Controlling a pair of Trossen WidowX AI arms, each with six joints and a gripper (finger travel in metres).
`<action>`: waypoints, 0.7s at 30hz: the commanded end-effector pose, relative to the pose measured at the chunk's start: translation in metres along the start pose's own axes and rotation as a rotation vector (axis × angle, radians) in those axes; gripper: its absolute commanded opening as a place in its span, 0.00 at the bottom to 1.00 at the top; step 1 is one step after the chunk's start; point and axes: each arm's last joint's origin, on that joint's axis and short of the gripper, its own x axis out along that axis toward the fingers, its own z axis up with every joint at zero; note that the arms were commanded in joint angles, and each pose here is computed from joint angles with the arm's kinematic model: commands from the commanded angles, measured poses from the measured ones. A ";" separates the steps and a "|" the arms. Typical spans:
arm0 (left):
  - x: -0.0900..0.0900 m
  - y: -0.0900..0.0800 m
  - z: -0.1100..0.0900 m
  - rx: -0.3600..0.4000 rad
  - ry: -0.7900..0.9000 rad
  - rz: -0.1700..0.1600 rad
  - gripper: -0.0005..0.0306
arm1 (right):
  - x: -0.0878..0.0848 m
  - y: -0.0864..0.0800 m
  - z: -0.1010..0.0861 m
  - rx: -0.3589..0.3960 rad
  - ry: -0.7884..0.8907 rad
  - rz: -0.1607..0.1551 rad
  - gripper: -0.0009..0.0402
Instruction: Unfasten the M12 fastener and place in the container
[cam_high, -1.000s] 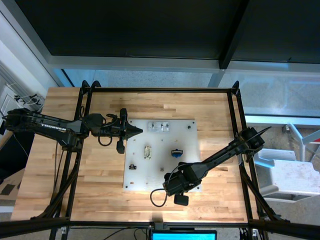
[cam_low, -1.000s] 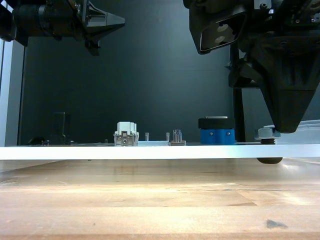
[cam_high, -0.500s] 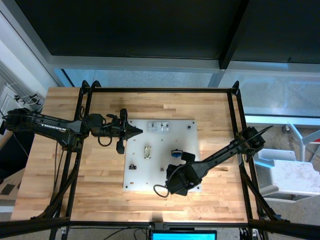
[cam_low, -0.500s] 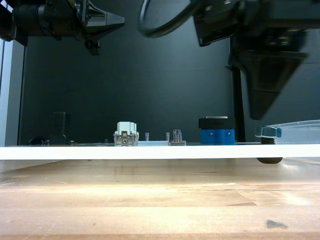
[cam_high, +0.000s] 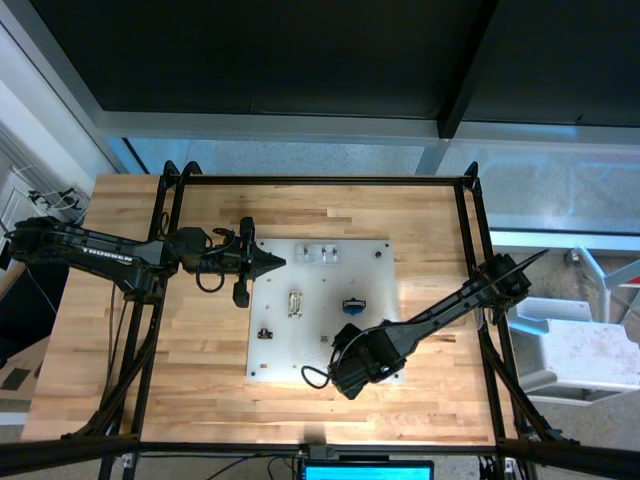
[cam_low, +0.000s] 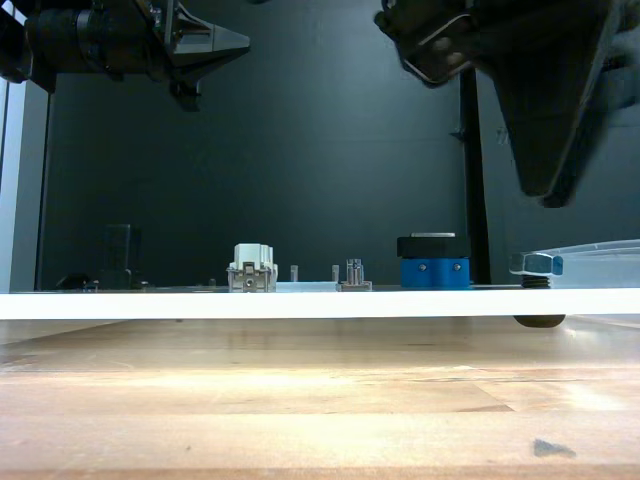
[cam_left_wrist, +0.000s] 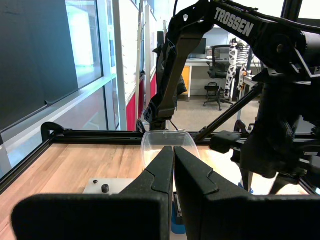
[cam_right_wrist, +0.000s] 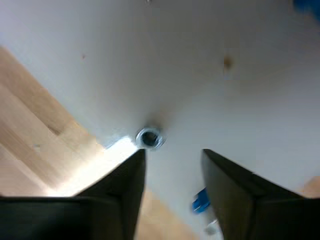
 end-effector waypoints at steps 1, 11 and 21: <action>0.000 0.000 0.000 0.000 0.000 0.000 0.02 | 0.002 0.004 0.000 0.055 0.020 0.032 0.58; 0.000 0.000 0.000 0.000 0.000 0.000 0.02 | 0.016 0.010 0.001 0.197 0.014 0.038 0.74; 0.000 0.000 0.000 0.000 0.000 0.000 0.02 | 0.025 0.011 0.003 0.251 0.004 0.040 0.66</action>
